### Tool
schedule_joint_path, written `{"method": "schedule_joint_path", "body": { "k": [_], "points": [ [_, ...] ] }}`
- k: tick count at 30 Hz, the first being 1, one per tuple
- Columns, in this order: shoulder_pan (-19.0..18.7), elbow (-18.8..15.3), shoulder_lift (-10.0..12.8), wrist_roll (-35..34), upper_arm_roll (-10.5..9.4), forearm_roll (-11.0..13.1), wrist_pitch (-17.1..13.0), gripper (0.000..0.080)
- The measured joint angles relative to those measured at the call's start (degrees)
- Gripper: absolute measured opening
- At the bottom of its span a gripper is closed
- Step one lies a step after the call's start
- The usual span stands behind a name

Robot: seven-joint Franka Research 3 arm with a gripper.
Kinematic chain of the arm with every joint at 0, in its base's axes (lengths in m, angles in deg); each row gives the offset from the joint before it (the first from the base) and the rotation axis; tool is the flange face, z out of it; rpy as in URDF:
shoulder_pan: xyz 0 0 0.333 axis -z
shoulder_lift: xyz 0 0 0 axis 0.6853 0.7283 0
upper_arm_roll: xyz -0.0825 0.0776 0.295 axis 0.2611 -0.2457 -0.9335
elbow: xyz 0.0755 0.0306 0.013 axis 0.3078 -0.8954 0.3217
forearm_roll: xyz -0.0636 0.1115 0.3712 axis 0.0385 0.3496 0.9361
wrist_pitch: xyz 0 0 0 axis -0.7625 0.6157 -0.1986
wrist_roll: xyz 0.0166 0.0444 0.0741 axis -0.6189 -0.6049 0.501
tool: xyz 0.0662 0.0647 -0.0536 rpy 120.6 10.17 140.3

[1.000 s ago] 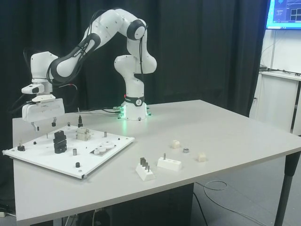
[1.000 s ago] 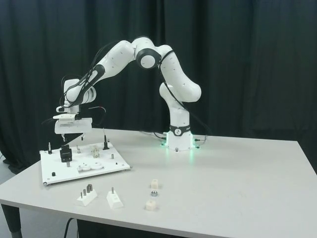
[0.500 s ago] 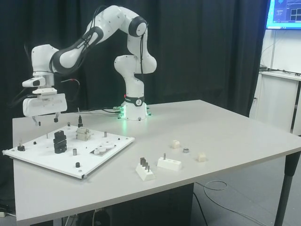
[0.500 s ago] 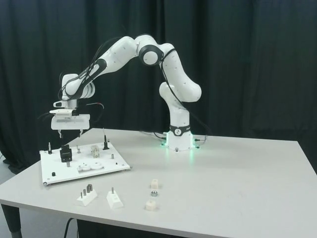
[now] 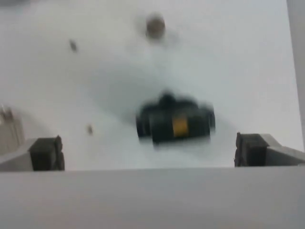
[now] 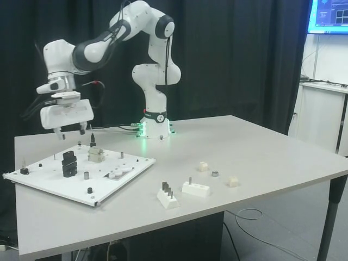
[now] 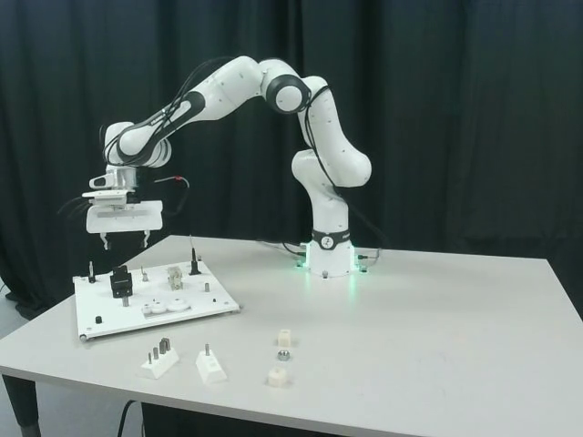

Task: Pick round peg 2.

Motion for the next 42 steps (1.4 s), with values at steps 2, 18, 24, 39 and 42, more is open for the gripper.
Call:
{"method": "schedule_joint_path", "body": {
  "k": [2, 18, 24, 39, 42],
  "points": [
    [-1.25, 0.31, -0.13, -1.09, -0.05, 0.0, 0.46, 0.08],
    [-12.28, 1.07, -0.2, -11.38, -0.71, 0.0, 2.69, 0.08],
    [-16.75, 0.65, -0.2, -14.4, -0.86, -0.06, 2.94, 0.08],
    [-27.84, -2.3, -0.14, -23.85, -1.02, -3.09, -0.86, 0.08],
    [-29.77, -3.15, -0.12, -25.92, -1.14, -3.79, -2.17, 0.08]
  ]
}}
